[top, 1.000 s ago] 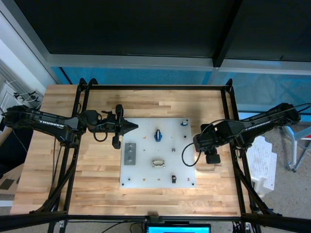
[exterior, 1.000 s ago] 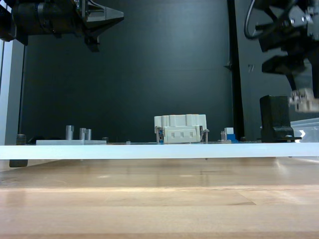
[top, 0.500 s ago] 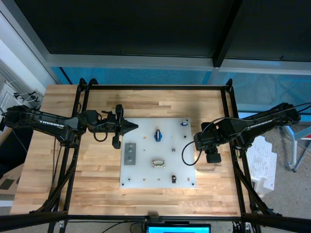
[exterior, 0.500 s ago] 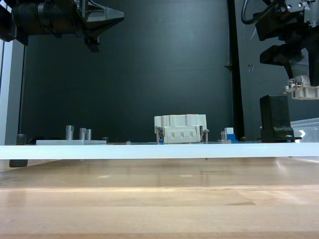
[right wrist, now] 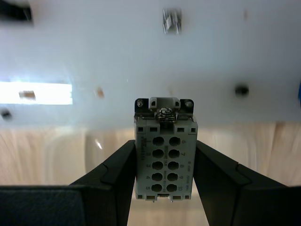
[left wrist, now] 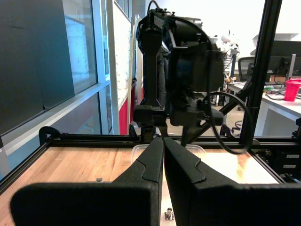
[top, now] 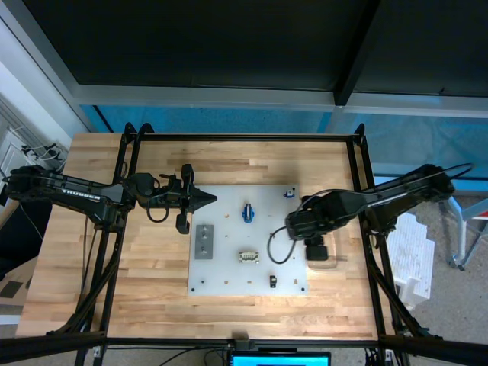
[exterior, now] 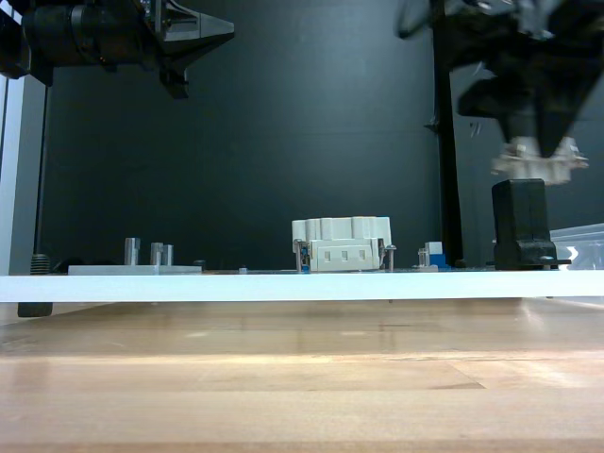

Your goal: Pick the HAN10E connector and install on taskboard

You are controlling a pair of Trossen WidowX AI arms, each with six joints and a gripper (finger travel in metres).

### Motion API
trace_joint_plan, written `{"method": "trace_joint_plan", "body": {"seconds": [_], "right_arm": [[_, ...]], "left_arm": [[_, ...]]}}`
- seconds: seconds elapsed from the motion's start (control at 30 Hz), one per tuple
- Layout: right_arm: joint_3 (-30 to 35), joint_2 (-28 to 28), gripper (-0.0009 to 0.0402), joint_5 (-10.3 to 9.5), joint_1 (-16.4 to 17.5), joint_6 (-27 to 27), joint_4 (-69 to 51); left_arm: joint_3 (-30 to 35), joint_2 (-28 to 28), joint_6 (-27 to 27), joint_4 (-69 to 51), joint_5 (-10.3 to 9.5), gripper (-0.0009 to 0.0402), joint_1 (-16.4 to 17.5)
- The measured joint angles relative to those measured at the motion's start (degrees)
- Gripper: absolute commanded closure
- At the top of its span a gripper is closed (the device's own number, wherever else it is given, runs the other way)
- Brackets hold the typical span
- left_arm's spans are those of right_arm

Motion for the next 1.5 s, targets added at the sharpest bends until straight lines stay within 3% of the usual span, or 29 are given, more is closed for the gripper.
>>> {"method": "trace_joint_plan", "body": {"seconds": [0.37,0.67,1.1,1.5], "right_arm": [[18.16,17.11,0.0350,0.00,0.15,1.64,-1.55],[29.77,26.56,0.0350,-0.09,0.33,1.90,-3.76],[42.34,35.91,0.0350,-0.17,1.07,1.31,-7.48],[47.10,40.46,0.0350,-0.20,1.66,1.25,-7.76]], "left_arm": [[0.00,0.00,0.00,0.00,0.00,0.0392,0.00],[0.00,0.00,0.02,0.00,0.00,0.0392,0.00],[0.00,0.00,0.00,-0.02,0.02,0.0392,0.00],[-0.02,-0.02,0.02,0.00,0.02,0.0392,0.00]]}}
